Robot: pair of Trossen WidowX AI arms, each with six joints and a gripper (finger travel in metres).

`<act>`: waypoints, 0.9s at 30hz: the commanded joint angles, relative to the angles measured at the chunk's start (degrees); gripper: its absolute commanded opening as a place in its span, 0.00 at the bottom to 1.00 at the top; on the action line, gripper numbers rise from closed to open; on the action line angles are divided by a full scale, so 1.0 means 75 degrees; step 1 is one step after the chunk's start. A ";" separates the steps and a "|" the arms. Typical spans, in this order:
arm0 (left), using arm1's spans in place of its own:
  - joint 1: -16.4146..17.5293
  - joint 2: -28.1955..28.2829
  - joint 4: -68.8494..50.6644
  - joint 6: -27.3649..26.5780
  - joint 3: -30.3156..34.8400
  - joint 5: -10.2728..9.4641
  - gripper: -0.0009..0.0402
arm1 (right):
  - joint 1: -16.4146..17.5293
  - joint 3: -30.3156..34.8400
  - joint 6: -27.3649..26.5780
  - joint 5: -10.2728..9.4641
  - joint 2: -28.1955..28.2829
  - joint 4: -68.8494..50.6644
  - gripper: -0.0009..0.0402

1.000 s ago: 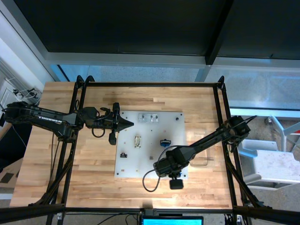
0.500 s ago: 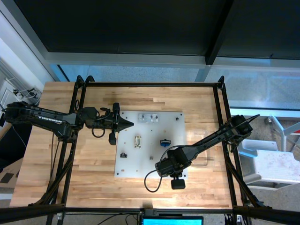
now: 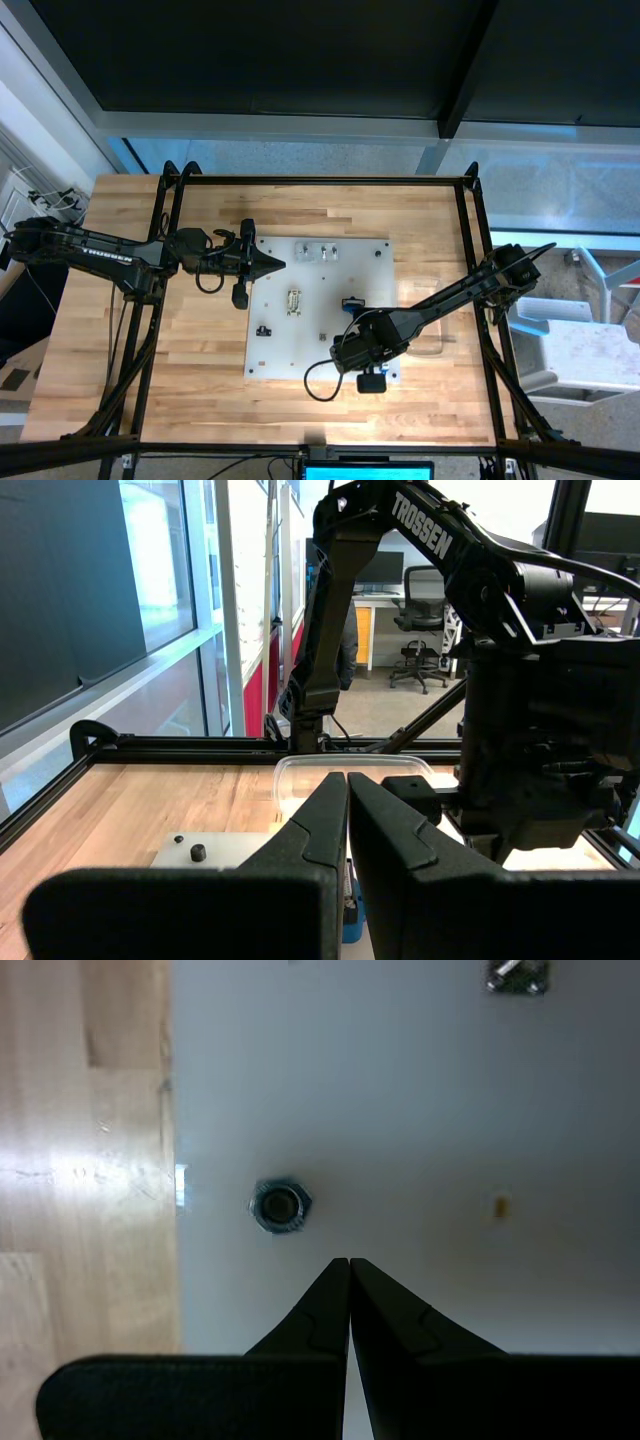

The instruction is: Pick the M12 fastener and fasten on the M12 threads

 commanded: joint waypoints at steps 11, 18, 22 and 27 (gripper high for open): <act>0.0003 0.0000 0.0003 0.0000 0.0003 0.0003 0.02 | 0.0006 -0.0099 0.0015 0.0242 0.0335 0.0606 0.02; 0.0000 0.0000 0.0003 0.0000 0.0003 0.0003 0.02 | 0.0006 -0.0047 0.0038 -0.0629 0.0391 0.0586 0.02; 0.0003 0.0000 0.0003 0.0000 0.0003 0.0003 0.02 | 0.0020 0.0023 0.0041 -0.0962 0.0248 0.0306 0.02; 0.0000 0.0000 0.0003 0.0000 0.0003 0.0003 0.02 | 0.0020 0.0137 0.0035 -0.0886 0.0146 -0.0128 0.02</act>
